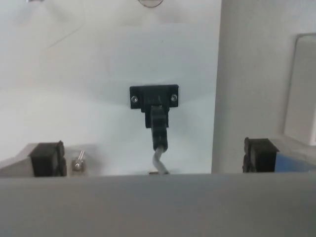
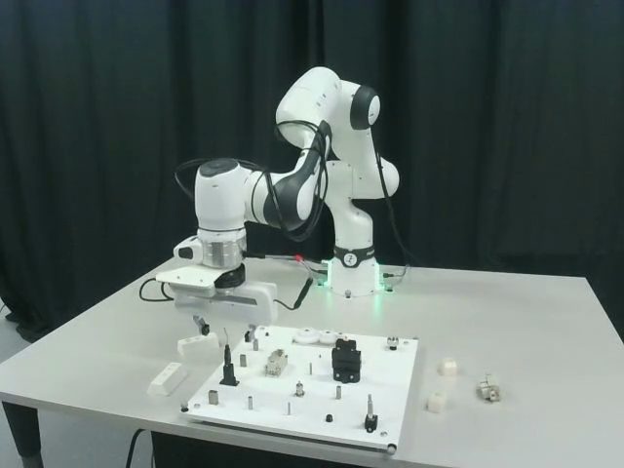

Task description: Remove USB.

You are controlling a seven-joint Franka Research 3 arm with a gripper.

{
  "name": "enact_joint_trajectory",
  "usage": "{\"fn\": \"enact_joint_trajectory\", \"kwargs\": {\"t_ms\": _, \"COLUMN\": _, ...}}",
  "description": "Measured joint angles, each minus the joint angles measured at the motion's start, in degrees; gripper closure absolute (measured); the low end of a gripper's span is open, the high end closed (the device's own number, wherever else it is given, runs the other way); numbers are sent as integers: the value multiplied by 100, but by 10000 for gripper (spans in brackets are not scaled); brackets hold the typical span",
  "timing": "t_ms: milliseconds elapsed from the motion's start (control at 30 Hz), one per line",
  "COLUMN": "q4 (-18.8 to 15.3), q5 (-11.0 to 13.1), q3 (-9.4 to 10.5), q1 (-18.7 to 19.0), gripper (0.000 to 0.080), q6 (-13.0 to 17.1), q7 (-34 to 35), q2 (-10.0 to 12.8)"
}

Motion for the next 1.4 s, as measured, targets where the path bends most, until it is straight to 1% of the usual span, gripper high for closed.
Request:
{"fn": "enact_joint_trajectory", "kwargs": {"t_ms": 133, "q4": -99, "q5": 40, "q3": 1, "q1": 0, "gripper": 3, "q6": 155, "q7": -25, "q2": 2}}
{"fn": "enact_joint_trajectory", "kwargs": {"t_ms": 267, "q4": -181, "q5": 99, "q3": 1, "q1": 0, "gripper": 3, "q6": 270, "q7": -79, "q2": 3}}
{"fn": "enact_joint_trajectory", "kwargs": {"t_ms": 400, "q4": -234, "q5": 109, "q3": 1, "q1": 0, "gripper": 3, "q6": 355, "q7": -112, "q2": 7}}
{"fn": "enact_joint_trajectory", "kwargs": {"t_ms": 733, "q4": -337, "q5": 113, "q3": 19, "q1": 0, "gripper": 3, "q6": 490, "q7": -130, "q2": 7}}
{"fn": "enact_joint_trajectory", "kwargs": {"t_ms": 967, "q4": -354, "q5": 139, "q3": 23, "q1": 0, "gripper": 3, "q6": 500, "q7": -130, "q2": 12}}
{"fn": "enact_joint_trajectory", "kwargs": {"t_ms": 1000, "q4": -355, "q5": 150, "q3": 23, "q1": 0, "gripper": 290, "q6": 500, "q7": -130, "q2": 14}}
{"fn": "enact_joint_trajectory", "kwargs": {"t_ms": 1133, "q4": -357, "q5": 166, "q3": 23, "q1": 0, "gripper": 290, "q6": 500, "q7": -130, "q2": 25}}
{"fn": "enact_joint_trajectory", "kwargs": {"t_ms": 1167, "q4": -357, "q5": 168, "q3": 23, "q1": 0, "gripper": 480, "q6": 500, "q7": -130, "q2": 30}}
{"fn": "enact_joint_trajectory", "kwargs": {"t_ms": 1400, "q4": -357, "q5": 169, "q3": 11, "q1": -11, "gripper": 480, "q6": 522, "q7": -130, "q2": 69}}
